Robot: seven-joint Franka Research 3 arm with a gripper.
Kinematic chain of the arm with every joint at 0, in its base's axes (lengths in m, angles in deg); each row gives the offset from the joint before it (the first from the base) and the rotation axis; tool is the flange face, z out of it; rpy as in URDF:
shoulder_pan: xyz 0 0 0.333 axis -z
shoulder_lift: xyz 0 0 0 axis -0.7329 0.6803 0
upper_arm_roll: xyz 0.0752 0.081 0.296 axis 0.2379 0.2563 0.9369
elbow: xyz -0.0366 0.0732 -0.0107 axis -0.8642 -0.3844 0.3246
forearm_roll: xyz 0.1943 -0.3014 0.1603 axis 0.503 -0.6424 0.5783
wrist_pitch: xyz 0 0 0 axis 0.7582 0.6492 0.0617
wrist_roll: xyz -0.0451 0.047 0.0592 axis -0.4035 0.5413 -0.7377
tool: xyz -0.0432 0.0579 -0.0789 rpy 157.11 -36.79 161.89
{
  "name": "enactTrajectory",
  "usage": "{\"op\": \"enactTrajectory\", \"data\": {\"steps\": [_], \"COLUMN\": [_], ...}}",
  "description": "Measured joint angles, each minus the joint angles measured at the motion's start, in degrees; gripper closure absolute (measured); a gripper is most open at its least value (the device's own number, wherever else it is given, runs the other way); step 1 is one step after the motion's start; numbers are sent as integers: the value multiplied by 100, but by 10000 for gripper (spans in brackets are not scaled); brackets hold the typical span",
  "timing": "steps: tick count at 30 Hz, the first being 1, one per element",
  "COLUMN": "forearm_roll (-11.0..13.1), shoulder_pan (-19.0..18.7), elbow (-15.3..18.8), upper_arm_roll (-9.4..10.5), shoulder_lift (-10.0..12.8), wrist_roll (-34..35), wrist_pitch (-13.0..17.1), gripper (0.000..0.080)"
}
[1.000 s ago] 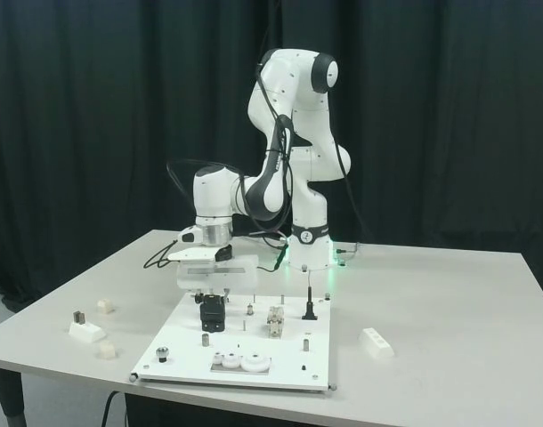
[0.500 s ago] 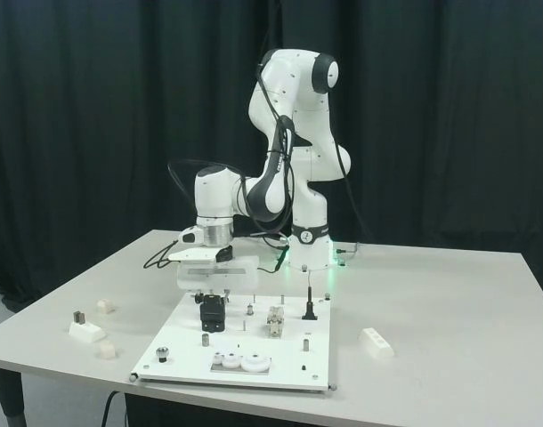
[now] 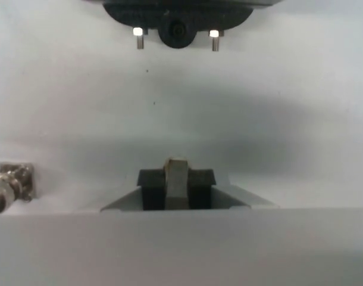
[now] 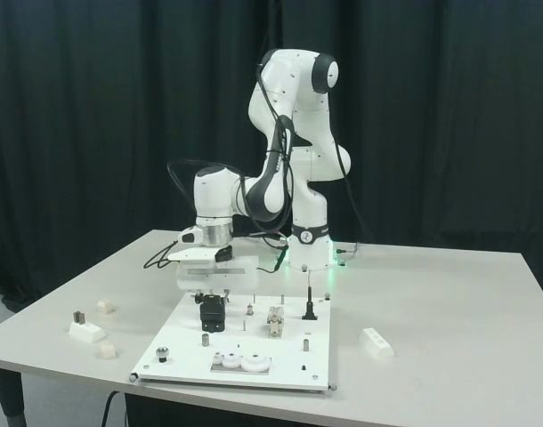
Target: Insert square peg 2.
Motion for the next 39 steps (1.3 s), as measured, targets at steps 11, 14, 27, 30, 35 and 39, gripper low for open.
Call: {"op": "enactTrajectory", "data": {"steps": [11, 14, 27, 30, 35, 39], "forearm_roll": [9, 9, 106, 106, 104, 104], "shoulder_pan": [1, 1, 1, -4, -6, -12], "elbow": [10, 11, 12, 12, 3, -10], "upper_arm_roll": [-33, -35, -41, -38, -35, -34], "shoulder_lift": [-7, -9, -10, -12, -28, -51], "wrist_roll": [0, 4, 163, 93, 4, -55], "wrist_pitch": [-82, -87, -89, -90, -92, -117], "gripper": [728, 728, 728, 728, 728, 168]}}
